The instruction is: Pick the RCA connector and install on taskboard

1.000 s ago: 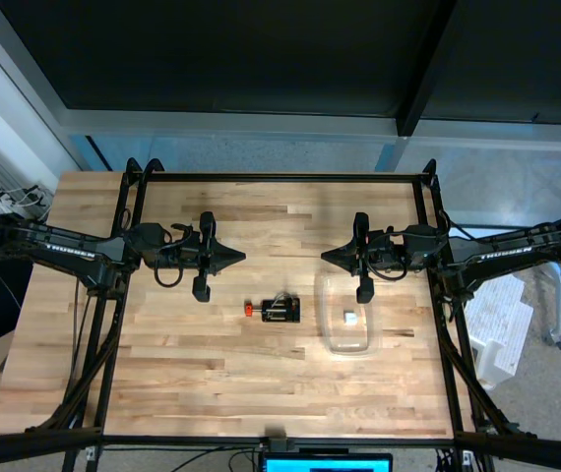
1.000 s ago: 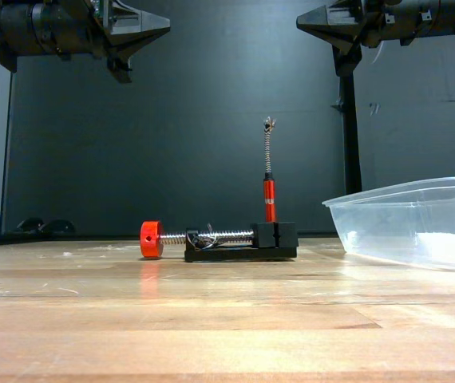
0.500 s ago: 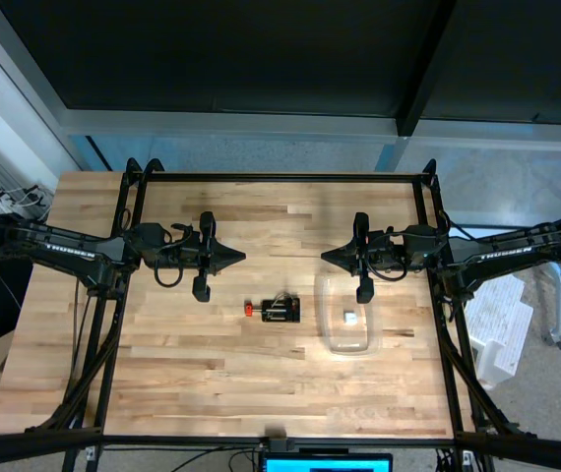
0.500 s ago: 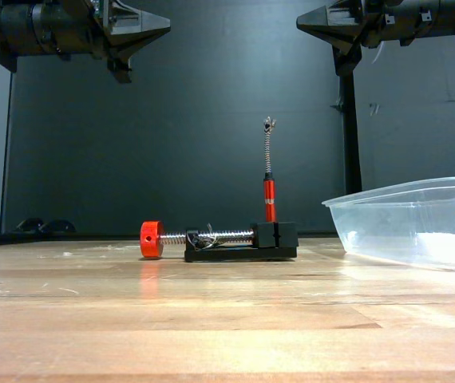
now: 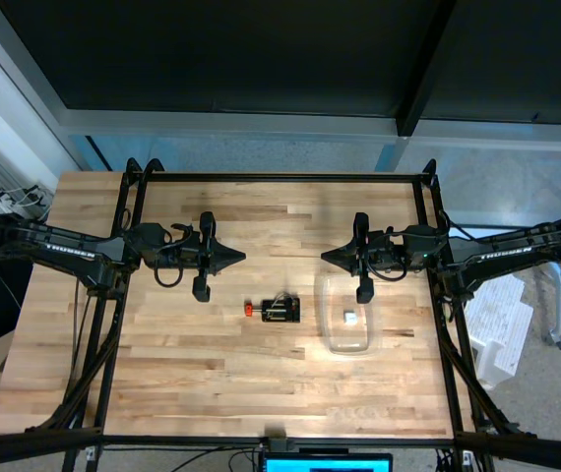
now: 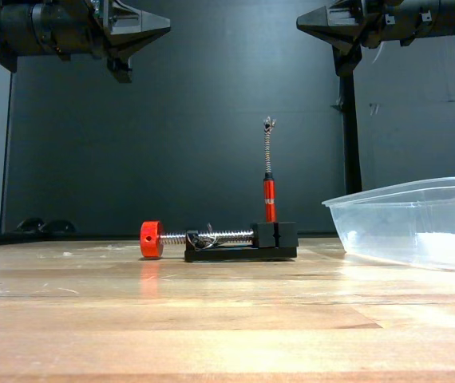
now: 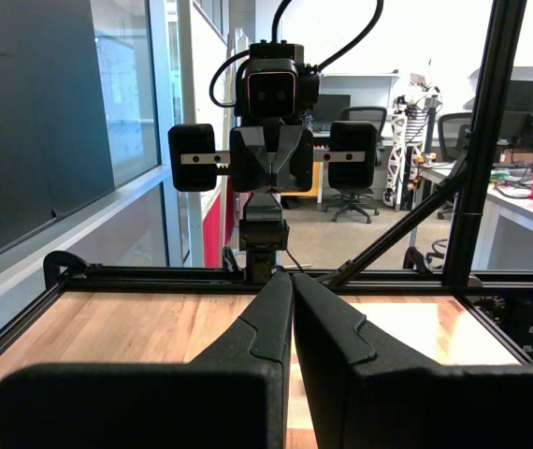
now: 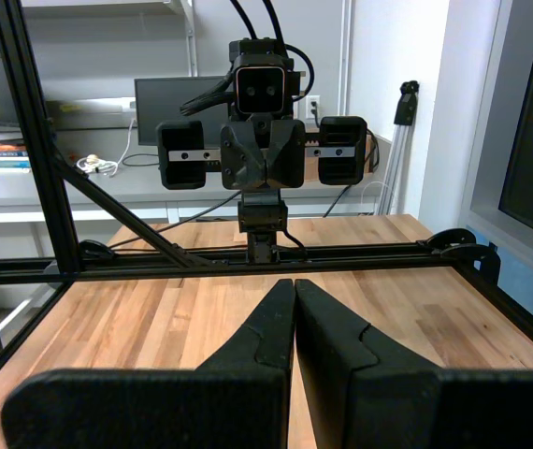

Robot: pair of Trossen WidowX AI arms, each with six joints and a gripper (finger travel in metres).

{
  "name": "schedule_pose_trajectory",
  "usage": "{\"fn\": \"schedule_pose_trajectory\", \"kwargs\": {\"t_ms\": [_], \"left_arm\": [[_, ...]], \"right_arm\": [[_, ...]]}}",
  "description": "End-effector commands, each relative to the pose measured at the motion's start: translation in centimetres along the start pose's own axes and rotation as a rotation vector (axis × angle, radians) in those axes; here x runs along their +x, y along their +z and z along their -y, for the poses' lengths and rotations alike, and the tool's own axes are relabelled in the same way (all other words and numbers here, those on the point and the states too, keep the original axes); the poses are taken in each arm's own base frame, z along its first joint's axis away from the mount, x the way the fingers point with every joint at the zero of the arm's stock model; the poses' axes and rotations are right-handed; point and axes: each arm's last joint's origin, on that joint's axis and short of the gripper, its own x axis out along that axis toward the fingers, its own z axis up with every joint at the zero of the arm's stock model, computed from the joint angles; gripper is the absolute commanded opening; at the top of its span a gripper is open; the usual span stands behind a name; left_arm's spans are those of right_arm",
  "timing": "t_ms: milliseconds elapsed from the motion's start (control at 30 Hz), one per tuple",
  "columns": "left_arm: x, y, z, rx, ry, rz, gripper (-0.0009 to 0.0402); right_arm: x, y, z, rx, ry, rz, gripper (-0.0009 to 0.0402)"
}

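The red connector (image 6: 269, 199) stands upright on the black vise (image 6: 240, 240), its braided cable (image 6: 267, 149) rising straight above it, and nothing holds it. From above, the vise (image 5: 280, 311) sits mid-table with its red knob (image 5: 247, 309) pointing left. The white block (image 5: 349, 317) lies bare in the clear tray (image 5: 347, 344). My left gripper (image 5: 238, 257) hangs high, left of the vise, its fingers (image 7: 271, 313) shut together on nothing. My right gripper (image 5: 328, 257) hangs high over the tray's far end, fingers (image 8: 279, 313) shut and empty.
A black metal frame (image 5: 280, 178) runs round the table's edges. The tray (image 6: 419, 219) takes up the right side at table height. A screen (image 5: 327, 461) sits at the near edge. Each wrist view looks across at the opposite arm (image 7: 272, 140) (image 8: 262, 140).
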Motion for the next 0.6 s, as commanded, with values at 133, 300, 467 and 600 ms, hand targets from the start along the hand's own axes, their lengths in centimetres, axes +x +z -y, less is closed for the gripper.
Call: {"fn": "schedule_pose_trajectory", "kwargs": {"t_ms": [133, 300, 467, 600], "left_arm": [[0.0, 0.02, 0.0, 0.0, 0.0, 0.001, 0.0], [0.0, 0.02, -0.01, 0.0, 0.0, 0.001, 0.0], [0.0, 0.02, -0.01, 0.0, 0.0, 0.001, 0.0], [0.0, 0.02, -0.01, 0.0, 0.0, 0.001, 0.0]], "right_arm": [[0.01, 0.0, 0.0, 0.001, 0.0, 0.0, 0.0], [0.01, 0.0, 0.0, 0.001, 0.0, -0.001, 0.0], [0.01, -0.07, 0.0, 0.0, -0.001, -0.008, 0.0], [0.01, -0.16, 0.01, -0.001, -0.001, -0.017, 0.0]]}}
